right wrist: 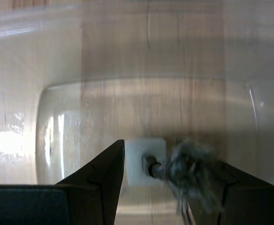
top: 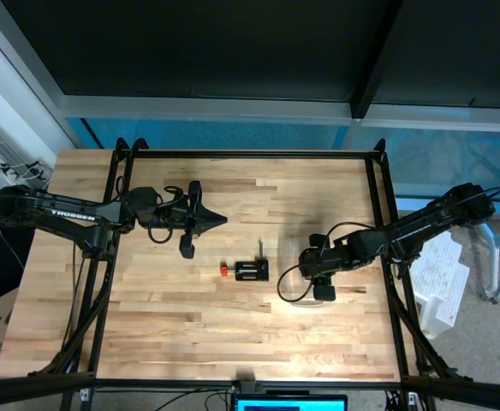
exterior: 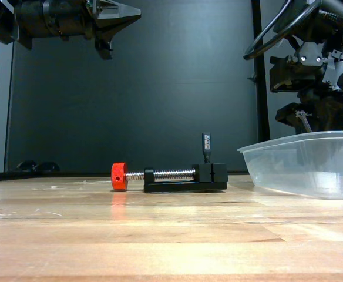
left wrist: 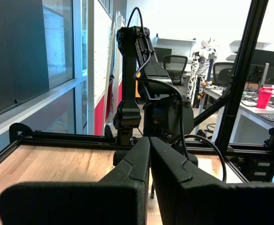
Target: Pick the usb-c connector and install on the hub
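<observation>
The usb-c connector (right wrist: 144,161), a white plug on a grey braided cable (right wrist: 193,173), lies free on the floor of a clear plastic tub (exterior: 289,144); in the low view the plug (exterior: 324,179) shows through the tub wall. My right gripper (right wrist: 170,187) hangs open in the tub with a finger on each side of the plug, not closed on it. The hub (exterior: 206,144) stands upright in a small black vise (top: 250,271) with a red knob (exterior: 118,176) at the table's middle. My left gripper (top: 223,220) is shut and empty, held high at the back left, pointing right.
The clear tub (top: 294,287) sits just right of the vise. A black frame (top: 378,197) rings the table, with posts at the back corners. The right arm's cable loops (top: 288,295) over the tub's near side.
</observation>
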Available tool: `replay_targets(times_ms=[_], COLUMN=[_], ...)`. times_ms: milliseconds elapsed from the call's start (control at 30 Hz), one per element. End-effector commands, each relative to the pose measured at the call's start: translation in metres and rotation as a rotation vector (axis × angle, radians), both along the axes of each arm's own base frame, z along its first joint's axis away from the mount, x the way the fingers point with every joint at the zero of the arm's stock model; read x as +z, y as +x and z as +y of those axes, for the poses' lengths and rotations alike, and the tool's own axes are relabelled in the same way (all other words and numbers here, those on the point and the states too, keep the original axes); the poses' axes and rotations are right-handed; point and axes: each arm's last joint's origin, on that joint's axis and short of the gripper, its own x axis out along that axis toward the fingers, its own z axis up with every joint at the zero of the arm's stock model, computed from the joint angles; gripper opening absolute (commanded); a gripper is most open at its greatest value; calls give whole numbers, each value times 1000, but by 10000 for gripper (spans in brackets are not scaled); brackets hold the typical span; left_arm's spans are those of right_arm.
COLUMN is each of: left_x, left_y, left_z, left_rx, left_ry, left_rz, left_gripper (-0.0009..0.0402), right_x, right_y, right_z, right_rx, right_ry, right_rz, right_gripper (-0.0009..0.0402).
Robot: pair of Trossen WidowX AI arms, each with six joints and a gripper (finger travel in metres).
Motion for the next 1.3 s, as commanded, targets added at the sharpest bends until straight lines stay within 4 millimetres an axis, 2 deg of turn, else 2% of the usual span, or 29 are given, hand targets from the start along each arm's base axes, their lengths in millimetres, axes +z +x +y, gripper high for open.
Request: replay_targets(times_ms=[33,567,733,1000,1300], left_x=[0,0,0,0,0], left_y=[0,0,0,0,0], left_z=[0,0,0,0,0], left_rx=[0,0,0,0,0], left_ry=[0,0,0,0,0], left_rz=[0,0,0,0,0], left_gripper=[0,0,0,0,0], right_x=[0,0,10,22,21], right_y=[0,-1,3,8,5], right_z=[0,1,2,4,2], right_rx=[3,19,39,65,62], right_ry=[-1,15,-3,-3,-15], right_rz=[4,11,19,16,60], right_gripper=[149,149,147,119,112])
